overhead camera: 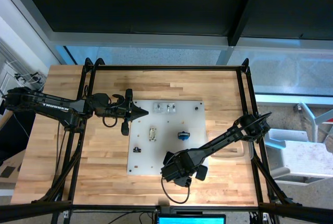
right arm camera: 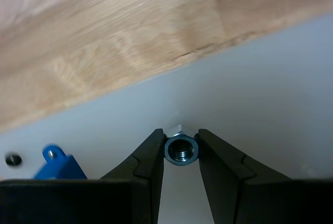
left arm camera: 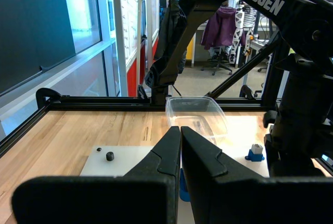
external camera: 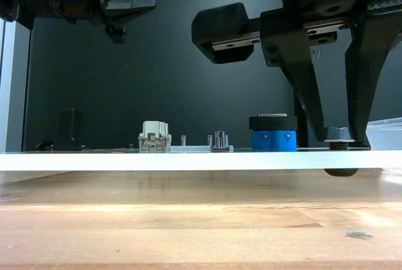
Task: Pick the M12 fastener and fasten on the M12 threads
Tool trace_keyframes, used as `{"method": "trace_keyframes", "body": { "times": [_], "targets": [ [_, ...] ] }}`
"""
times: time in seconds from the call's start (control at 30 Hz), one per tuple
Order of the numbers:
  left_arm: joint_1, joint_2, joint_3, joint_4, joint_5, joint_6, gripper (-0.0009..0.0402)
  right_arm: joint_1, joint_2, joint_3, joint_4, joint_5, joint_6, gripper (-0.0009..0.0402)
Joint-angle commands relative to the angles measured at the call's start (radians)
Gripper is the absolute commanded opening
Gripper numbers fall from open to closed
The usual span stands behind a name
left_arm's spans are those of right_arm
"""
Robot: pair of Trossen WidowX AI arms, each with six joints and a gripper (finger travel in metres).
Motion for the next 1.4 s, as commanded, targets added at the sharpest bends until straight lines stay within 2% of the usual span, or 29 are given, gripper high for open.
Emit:
{"method": "trace_keyframes", "body": {
  "times": [0.03,0.27,0.53,0.8,1.0,1.2,1.4],
  "targets": [
    [0.0,0.0,0.0,0.0,0.0,0.0,0.0,0.0,0.001,0.0,-0.003,0.002,0.141,0.0027],
    [0.0,0.0,0.0,0.0,0.0,0.0,0.0,-0.003,0.0,0.0,-0.008,0.002,0.464,0.0027],
    [0.0,0.0,0.0,0.0,0.0,0.0,0.0,-0.004,0.0,0.0,-0.008,0.002,0.967,0.0028],
    [0.0,0.0,0.0,0.0,0.0,0.0,0.0,-0.005,0.0,0.0,-0.008,0.002,1.383,0.0027],
    [0.0,0.0,0.0,0.0,0.0,0.0,0.0,-0.005,0.0,0.0,-0.007,0.002,1.669,0.0028],
    [0.0,0.0,0.0,0.0,0.0,0.0,0.0,-0.005,0.0,0.0,-0.006,0.003,1.899,0.0028],
    [0.0,0.0,0.0,0.0,0.0,0.0,0.0,-0.005,0.0,0.0,-0.001,0.013,2.273,0.0028]
  ]
}}
